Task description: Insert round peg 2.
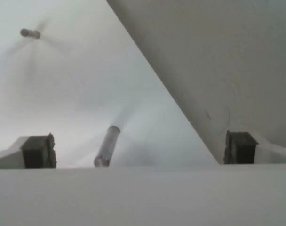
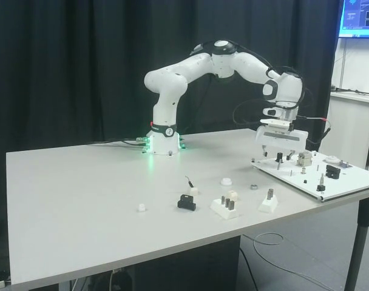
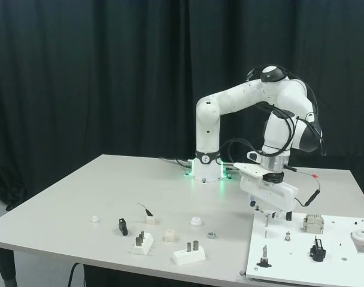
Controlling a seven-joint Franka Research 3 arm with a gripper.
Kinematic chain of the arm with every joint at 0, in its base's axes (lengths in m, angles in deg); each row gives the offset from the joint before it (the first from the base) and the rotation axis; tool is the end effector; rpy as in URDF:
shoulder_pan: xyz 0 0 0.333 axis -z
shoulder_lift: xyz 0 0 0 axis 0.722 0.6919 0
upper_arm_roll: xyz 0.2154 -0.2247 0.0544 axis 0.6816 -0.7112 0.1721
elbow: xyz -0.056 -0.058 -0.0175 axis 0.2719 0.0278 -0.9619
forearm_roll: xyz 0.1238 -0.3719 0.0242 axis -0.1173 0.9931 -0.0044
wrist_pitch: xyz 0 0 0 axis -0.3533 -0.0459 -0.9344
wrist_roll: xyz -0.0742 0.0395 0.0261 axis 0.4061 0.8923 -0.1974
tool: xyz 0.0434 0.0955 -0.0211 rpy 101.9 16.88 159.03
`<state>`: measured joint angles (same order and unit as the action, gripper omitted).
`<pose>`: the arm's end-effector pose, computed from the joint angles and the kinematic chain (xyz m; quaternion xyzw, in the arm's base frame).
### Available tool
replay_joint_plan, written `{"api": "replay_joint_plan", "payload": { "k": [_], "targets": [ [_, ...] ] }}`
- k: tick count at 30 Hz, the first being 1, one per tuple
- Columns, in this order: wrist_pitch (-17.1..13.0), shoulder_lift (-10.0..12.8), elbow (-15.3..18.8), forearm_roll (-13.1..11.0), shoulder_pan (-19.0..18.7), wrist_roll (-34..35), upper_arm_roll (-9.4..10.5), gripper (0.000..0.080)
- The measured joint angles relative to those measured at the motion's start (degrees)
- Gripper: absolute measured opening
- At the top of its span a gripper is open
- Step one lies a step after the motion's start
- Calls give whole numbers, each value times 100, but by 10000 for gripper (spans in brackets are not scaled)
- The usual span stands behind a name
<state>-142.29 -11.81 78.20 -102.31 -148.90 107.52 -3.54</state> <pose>0.4853 0.3004 0.2451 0.7665 -0.6384 0.0525 0.0468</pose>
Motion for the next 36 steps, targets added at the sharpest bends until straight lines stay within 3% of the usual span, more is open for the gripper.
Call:
{"api": "replay_joint_plan", "payload": {
  "k": [13, 36],
  "targets": [
    [299, -2, -2, 232, -105, -20, -182, 800],
    [392, -2, 45, 528, -146, -20, -158, 800]
  ]
}}
